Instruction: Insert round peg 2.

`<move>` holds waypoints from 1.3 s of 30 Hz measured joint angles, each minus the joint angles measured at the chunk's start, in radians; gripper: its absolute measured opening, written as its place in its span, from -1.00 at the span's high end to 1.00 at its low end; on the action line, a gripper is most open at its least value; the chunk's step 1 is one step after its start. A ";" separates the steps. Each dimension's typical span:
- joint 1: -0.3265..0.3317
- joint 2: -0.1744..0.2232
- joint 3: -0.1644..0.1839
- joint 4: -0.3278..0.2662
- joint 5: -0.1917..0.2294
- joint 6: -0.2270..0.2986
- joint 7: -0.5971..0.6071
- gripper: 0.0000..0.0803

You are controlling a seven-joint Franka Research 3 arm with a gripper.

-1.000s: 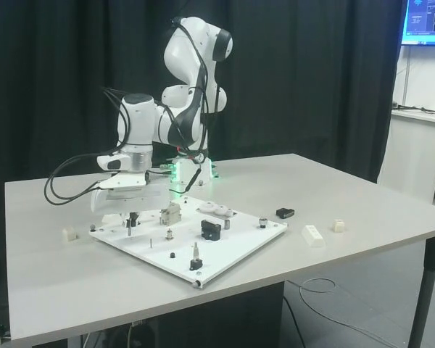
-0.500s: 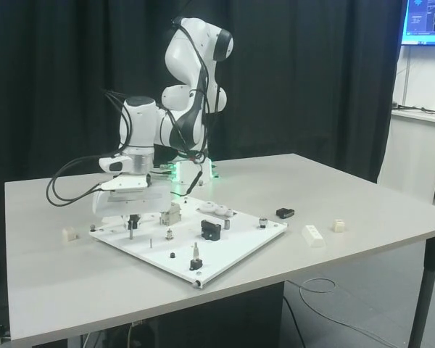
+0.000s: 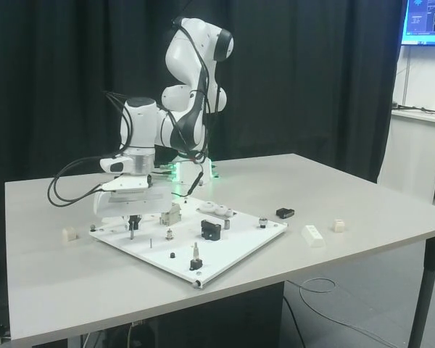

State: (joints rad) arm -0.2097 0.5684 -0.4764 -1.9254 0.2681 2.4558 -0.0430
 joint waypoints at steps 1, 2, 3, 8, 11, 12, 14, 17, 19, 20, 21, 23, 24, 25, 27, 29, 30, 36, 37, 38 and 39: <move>0.000 0.000 0.000 0.000 0.000 0.002 0.000 0.85; 0.000 0.000 0.000 0.000 0.000 0.003 0.000 0.85; 0.000 0.000 0.000 -0.001 0.000 0.006 0.000 0.85; 0.000 0.000 0.000 -0.004 0.000 0.020 0.000 0.85; 0.000 0.001 0.000 -0.007 0.003 0.032 0.000 0.85; 0.000 0.001 0.000 -0.008 0.004 0.034 0.000 0.85; 0.000 0.001 0.001 -0.008 0.007 0.035 0.000 0.85; 0.000 0.001 0.001 -0.009 0.014 0.035 0.000 0.85; 0.000 0.001 0.001 -0.009 0.017 0.035 0.000 0.85; 0.000 0.001 0.001 -0.009 0.018 0.035 0.000 0.85; 0.000 0.001 0.001 -0.009 0.019 0.035 0.000 0.85; 0.000 0.000 0.001 -0.009 0.019 0.034 0.000 0.85; 0.000 0.000 0.001 -0.009 0.020 0.034 0.000 0.85; 0.000 0.000 0.001 -0.010 0.020 0.033 0.000 0.85; 0.001 0.000 0.001 -0.010 0.021 0.031 0.000 0.85; 0.001 0.000 0.001 -0.011 0.021 0.032 0.000 0.85; 0.001 0.000 0.001 -0.011 0.021 0.032 0.000 0.85; 0.001 0.000 0.001 -0.011 0.021 0.032 0.000 0.85; 0.001 0.001 0.001 -0.011 0.021 0.033 0.000 0.85; 0.001 0.001 0.001 -0.011 0.021 0.033 0.000 0.85; 0.001 0.001 0.001 -0.011 0.021 0.034 0.000 0.85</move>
State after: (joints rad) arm -0.2090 0.5697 -0.4752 -1.9367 0.2892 2.4896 -0.0430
